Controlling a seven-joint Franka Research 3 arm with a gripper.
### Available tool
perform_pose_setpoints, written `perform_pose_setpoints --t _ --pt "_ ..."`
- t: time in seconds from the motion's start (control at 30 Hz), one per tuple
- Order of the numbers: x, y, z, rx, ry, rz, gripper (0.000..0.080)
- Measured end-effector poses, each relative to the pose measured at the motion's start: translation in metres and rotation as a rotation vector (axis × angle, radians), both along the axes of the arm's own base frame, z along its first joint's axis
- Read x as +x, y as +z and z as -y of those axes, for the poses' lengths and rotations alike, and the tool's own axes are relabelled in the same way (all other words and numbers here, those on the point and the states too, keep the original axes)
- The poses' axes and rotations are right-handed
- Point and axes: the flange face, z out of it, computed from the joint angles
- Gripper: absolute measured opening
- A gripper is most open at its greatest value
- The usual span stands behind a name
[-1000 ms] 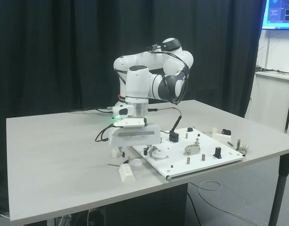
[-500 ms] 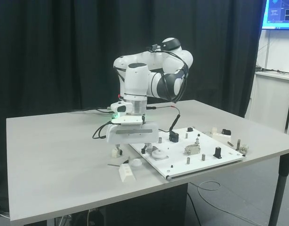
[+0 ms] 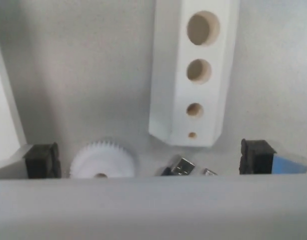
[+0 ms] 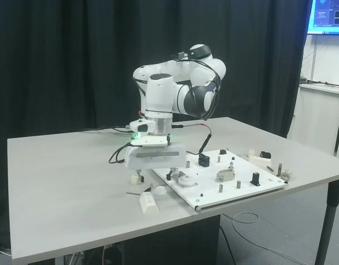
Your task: Remove large gear.
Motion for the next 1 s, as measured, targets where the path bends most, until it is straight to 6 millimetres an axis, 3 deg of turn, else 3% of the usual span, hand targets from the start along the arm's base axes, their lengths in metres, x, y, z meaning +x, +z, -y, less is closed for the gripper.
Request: perform_pose_setpoints --t 0.43,1.0 --pt "0.018 0.002 -0.027 0.043 0.016 -0.010 0.0800" --pt "0.027 0.011 -0.085 0.059 0.023 -0.048 0.0800"
